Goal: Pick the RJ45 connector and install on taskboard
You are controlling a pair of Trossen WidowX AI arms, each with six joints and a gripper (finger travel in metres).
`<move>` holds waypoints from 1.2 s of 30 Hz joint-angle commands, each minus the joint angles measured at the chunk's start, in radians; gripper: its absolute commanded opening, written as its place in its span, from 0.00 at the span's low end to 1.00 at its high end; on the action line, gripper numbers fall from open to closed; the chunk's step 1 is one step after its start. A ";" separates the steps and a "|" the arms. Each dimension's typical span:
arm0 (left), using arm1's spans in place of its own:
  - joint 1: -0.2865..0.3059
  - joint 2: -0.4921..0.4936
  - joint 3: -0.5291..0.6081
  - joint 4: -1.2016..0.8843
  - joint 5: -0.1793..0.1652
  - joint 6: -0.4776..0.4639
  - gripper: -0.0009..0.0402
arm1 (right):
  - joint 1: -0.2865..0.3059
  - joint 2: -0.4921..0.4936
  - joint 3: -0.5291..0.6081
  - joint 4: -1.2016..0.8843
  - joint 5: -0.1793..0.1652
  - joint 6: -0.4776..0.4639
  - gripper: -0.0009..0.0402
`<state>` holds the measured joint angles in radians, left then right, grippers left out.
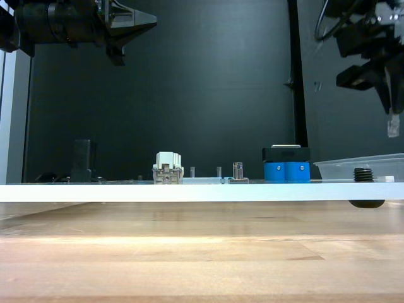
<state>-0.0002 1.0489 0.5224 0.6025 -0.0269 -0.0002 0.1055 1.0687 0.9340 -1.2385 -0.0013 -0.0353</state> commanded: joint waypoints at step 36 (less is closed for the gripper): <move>0.000 0.000 0.000 0.000 0.000 0.000 0.02 | 0.474 0.416 0.321 0.055 0.009 0.608 0.02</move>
